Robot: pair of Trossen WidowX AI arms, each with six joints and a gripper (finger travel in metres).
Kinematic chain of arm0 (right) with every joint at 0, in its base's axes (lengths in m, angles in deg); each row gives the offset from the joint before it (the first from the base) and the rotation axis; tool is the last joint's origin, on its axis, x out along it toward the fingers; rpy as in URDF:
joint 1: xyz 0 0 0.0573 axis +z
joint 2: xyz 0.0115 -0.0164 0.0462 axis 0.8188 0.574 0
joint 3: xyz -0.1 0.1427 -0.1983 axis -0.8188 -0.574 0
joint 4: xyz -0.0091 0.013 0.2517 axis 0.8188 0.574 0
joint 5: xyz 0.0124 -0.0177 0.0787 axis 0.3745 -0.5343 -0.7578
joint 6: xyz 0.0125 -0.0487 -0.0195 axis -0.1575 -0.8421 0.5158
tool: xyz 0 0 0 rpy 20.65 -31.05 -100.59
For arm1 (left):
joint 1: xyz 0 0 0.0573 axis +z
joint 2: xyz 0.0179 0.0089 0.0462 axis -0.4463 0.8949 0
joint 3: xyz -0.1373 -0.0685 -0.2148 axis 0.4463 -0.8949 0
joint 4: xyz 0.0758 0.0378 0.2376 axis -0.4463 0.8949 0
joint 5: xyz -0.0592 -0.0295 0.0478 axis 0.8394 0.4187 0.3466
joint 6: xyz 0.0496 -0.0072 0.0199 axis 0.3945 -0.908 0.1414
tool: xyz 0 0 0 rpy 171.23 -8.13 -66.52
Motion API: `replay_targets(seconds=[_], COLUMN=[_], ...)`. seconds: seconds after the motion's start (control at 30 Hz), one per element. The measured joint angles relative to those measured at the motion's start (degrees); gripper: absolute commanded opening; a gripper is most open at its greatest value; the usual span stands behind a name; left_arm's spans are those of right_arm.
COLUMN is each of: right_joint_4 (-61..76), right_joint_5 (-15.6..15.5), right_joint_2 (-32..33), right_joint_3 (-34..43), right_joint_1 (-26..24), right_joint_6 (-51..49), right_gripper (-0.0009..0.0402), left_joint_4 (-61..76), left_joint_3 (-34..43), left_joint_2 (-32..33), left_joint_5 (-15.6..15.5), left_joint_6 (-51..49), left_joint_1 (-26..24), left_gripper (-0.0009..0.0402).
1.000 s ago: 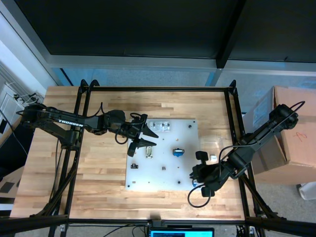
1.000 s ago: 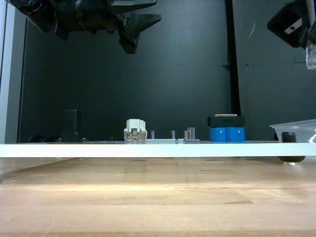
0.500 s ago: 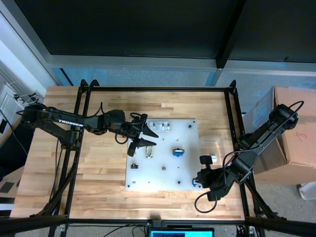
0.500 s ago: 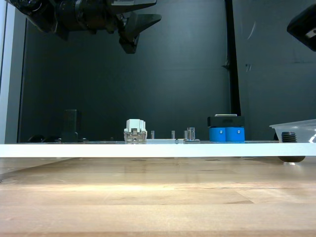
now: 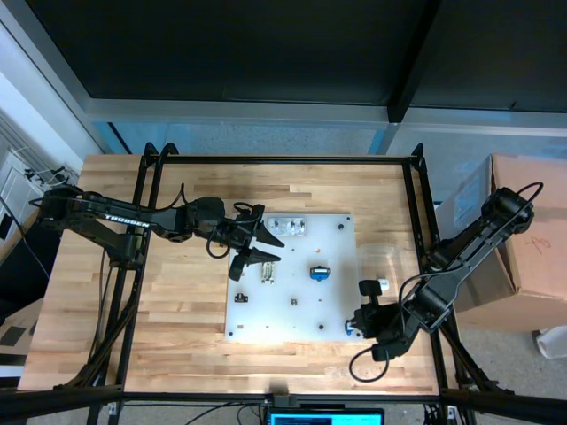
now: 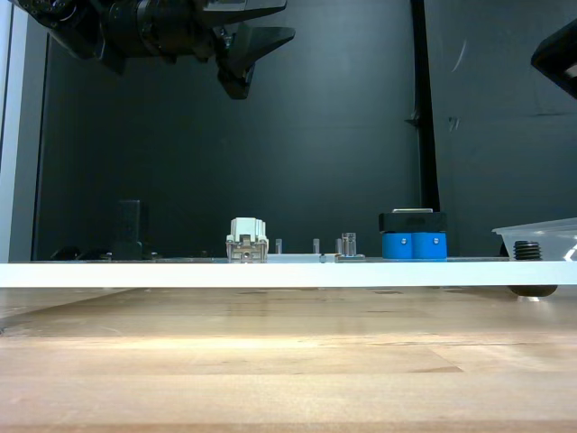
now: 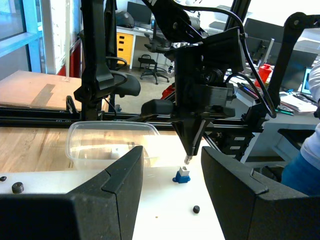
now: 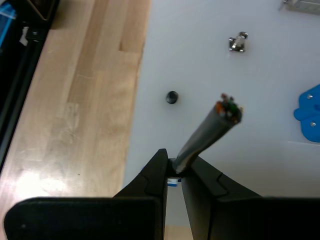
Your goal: Pick the RJ45 connector and install on the taskboard
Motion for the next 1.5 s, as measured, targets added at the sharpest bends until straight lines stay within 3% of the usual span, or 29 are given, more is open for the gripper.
replay_targets(seconds=[0.83,1.5], right_joint_4=[-4.7,-2.9], right_joint_5=[0.9,0.0], right_joint_2=[1.9,1.0], right_joint_3=[-3.0,-3.7], right_joint_1=[0.8,0.8], right_joint_6=[0.5,1.2], right_gripper=[0.0000,0.0000], left_joint_4=[-0.1,0.0], left_joint_3=[0.0,0.0], left_joint_2=[0.0,0.0], left_joint_5=[0.0,0.0], left_joint_6=[0.0,0.0], left_joint_1=[0.0,0.0], left_gripper=[0.0156,0.0157])
